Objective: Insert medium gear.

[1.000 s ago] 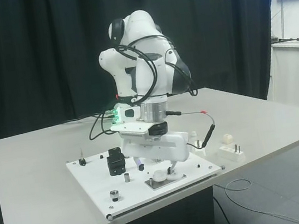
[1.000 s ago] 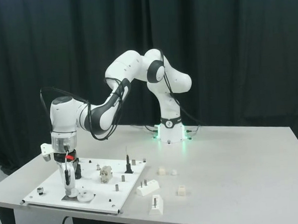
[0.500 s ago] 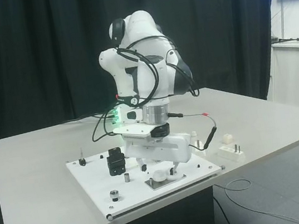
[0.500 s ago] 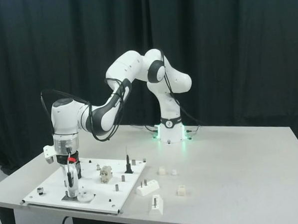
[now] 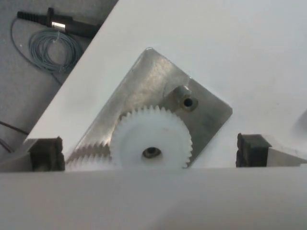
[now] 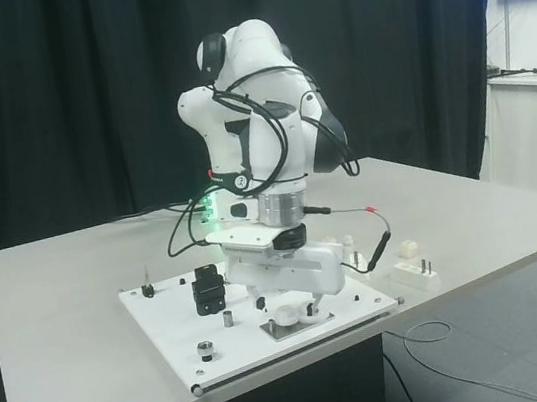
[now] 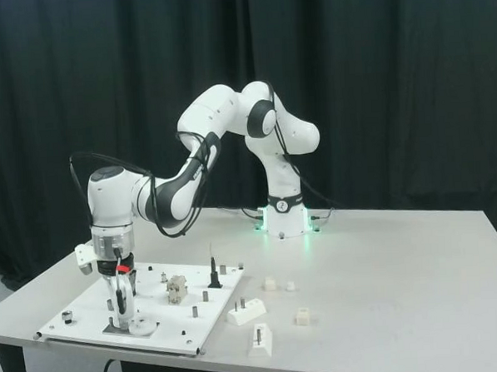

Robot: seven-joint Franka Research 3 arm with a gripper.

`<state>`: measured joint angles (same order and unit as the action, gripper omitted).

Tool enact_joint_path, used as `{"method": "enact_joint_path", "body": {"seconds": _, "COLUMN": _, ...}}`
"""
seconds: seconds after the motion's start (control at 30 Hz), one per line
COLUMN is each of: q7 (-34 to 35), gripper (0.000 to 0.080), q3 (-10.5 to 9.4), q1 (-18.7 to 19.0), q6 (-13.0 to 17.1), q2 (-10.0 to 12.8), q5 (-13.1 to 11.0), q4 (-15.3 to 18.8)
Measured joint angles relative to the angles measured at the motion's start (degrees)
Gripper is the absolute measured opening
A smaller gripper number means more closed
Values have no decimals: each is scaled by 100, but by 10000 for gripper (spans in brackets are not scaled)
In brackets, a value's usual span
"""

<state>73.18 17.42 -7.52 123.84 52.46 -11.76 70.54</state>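
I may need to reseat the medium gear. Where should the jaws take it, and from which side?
Grip the medium gear by its toothed rim on opposite sides, coming straight down from above. It lies flat on the metal plate, leaving only the rim exposed.

— How many gears on the metal plate (image 5: 144, 91)?
— Two white gears: one whole (image 5: 151, 144), one partly hidden (image 5: 88, 157) beside it.
— And loose white blocks on the table (image 7: 386, 270)?
— Five.
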Motion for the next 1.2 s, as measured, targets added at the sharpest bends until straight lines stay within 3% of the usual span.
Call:
{"method": "enact_joint_path", "body": {"seconds": 0.4, "q7": -98, "gripper": 800, "q3": 4, "q1": 7, "q6": 31, "q2": 22, "q5": 2, "q4": 2}}
{"method": "enact_joint_path", "body": {"seconds": 0.43, "q7": -98, "gripper": 542, "q3": 5, "q1": 7, "q6": 31, "q2": 23, "q5": 2, "q4": 4}}
{"method": "enact_joint_path", "body": {"seconds": 0.6, "q7": -98, "gripper": 542, "q3": 6, "q1": 7, "q6": 31, "q2": 30, "q5": 1, "q4": 19}}
{"method": "enact_joint_path", "body": {"seconds": 0.63, "q7": -98, "gripper": 382, "q3": 6, "q1": 7, "q6": 31, "q2": 30, "q5": 1, "q4": 20}}
{"method": "enact_joint_path", "body": {"seconds": 0.77, "q7": -98, "gripper": 382, "q3": 6, "q1": 7, "q6": 27, "q2": 29, "q5": 1, "q4": 21}}
{"method": "enact_joint_path", "body": {"seconds": 0.8, "q7": -98, "gripper": 281, "q3": 6, "q1": 7, "q6": 27, "q2": 29, "q5": 1, "q4": 21}}
{"method": "enact_joint_path", "body": {"seconds": 0.97, "q7": -25, "gripper": 281, "q3": 9, "q1": 7, "q6": 23, "q2": 29, "q5": -4, "q4": 20}}
{"method": "enact_joint_path", "body": {"seconds": 1.2, "q7": 597, "gripper": 282, "q3": 13, "q1": 7, "q6": 20, "q2": 29, "q5": -8, "q4": 21}}
